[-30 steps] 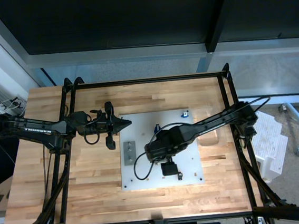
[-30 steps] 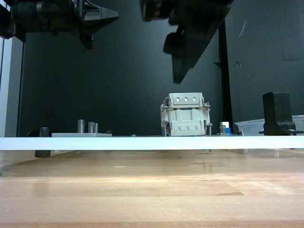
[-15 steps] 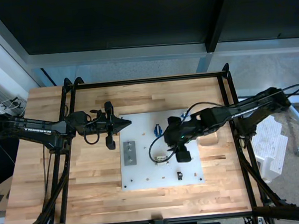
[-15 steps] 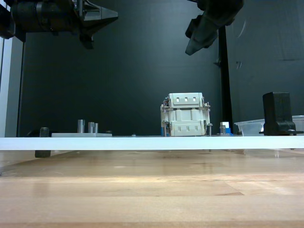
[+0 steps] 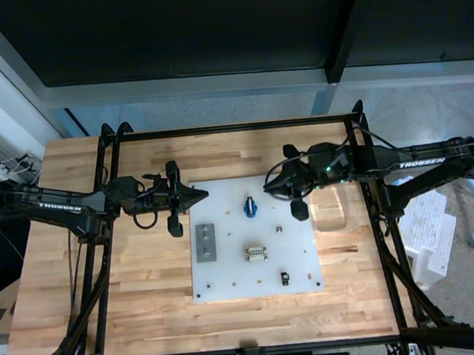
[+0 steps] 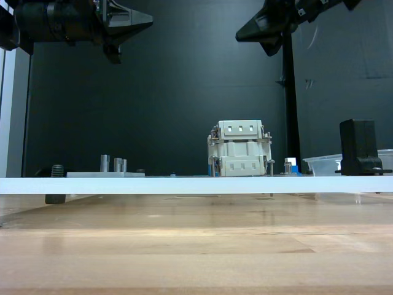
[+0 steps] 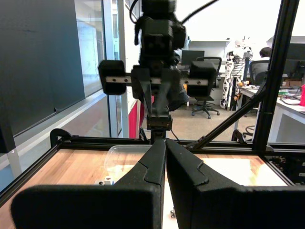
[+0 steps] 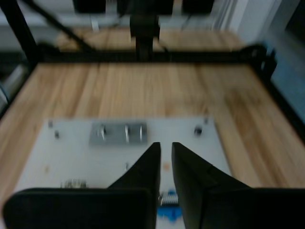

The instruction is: Pick the HAN10E connector and install on the hub

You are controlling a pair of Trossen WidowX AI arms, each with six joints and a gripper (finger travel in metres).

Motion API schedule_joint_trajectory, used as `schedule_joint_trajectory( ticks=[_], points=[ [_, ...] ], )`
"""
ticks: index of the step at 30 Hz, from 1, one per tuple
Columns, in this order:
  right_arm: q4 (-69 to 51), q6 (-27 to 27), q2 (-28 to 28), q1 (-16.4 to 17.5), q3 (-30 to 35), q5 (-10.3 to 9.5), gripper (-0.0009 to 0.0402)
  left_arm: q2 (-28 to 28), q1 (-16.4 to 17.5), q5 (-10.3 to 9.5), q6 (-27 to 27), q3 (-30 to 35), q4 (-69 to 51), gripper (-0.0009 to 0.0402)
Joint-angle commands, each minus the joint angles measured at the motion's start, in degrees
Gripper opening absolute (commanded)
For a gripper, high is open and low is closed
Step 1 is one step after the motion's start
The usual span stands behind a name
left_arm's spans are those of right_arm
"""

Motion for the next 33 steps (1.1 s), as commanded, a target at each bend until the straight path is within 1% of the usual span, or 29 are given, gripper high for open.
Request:
schedule_joint_trajectory(
  ticks=[1, 3, 7, 14, 20, 22, 33],
  points=[
    [7.8, 0.0, -2.7, -2.6, -4.1, -2.38, -0.0003, 0.0, 0.0, 0.00, 0.0, 0.0, 0.0, 0.0000],
    [13.0, 0.0, -4.1, -3.5, -6.7, -2.47, 0.0003, 0.0, 0.0, 0.00, 0.0, 0.0, 0.0, 0.0000],
    [23.5, 0.3, -6.1, -3.6, -11.9, -2.86, -0.0001, 0.0, 0.0, 0.00, 0.0, 0.0, 0.0, 0.0000],
    [35.0, 3.7, -8.3, -3.4, -18.2, -3.28, 0.0000, 0.0, 0.0, 0.00, 0.0, 0.0, 0.0, 0.0000],
    [36.1, 4.0, -9.5, -3.4, -20.2, -3.37, 0.0000, 0.0, 0.0, 0.00, 0.0, 0.0, 0.0, 0.0000],
    [36.1, 4.1, -9.6, -3.3, -20.2, -3.85, 0.0000, 0.0, 0.0, 0.00, 0.0, 0.0, 0.0, 0.0000],
    [36.0, 4.5, -9.6, -3.0, -20.2, -4.33, 0.0000, 0.0, 0.0, 0.00, 0.0, 0.0, 0.0, 0.0000]
  ],
)
